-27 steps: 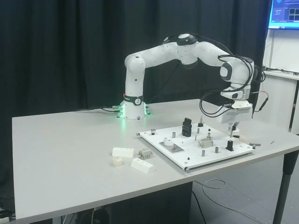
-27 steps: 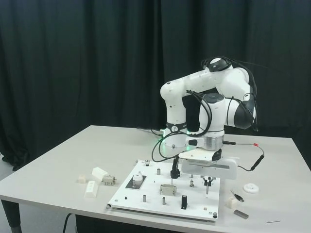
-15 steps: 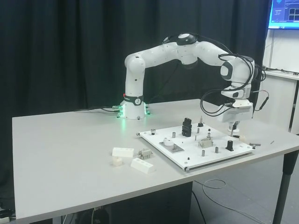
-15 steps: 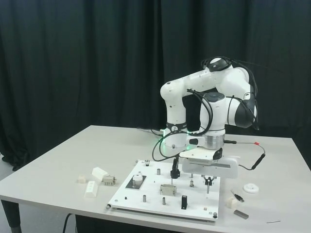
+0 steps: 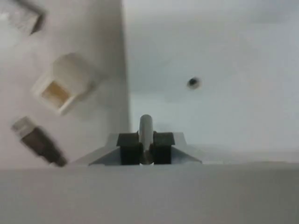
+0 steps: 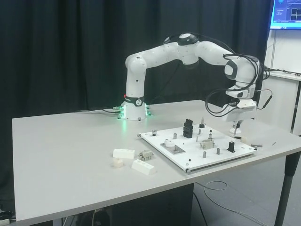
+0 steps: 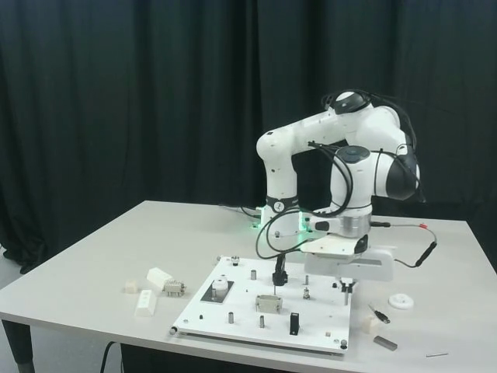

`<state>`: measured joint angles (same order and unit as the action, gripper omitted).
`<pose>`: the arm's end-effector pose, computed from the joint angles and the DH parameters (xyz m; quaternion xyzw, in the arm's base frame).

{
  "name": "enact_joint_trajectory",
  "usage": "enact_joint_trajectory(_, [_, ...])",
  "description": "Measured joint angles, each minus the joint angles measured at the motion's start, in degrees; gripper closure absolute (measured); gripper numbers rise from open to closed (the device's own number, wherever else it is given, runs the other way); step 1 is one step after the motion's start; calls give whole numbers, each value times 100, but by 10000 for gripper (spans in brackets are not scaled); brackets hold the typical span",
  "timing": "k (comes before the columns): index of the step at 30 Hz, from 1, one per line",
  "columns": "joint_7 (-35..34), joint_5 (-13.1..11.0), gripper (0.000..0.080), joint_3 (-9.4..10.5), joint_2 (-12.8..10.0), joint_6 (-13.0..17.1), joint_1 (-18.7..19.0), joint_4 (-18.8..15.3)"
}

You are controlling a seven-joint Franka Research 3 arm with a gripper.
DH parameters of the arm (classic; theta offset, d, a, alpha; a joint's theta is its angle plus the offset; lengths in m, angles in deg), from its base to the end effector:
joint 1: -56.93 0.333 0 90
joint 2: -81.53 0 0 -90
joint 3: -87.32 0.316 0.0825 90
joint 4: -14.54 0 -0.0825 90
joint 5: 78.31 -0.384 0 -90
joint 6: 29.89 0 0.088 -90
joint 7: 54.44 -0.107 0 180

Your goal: Place round peg 2.

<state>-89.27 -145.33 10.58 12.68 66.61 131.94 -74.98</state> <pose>0.6204 0.2669 0.2631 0.9250 -0.3766 -0.0460 0.0209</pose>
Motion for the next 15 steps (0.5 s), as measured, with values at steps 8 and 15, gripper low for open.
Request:
enact_joint_trajectory(8, [-287, 0, 743, -1, 106, -200, 245, 38])
enact_joint_trajectory(15, [-566, 0, 743, 8, 121, -231, 548, 34])
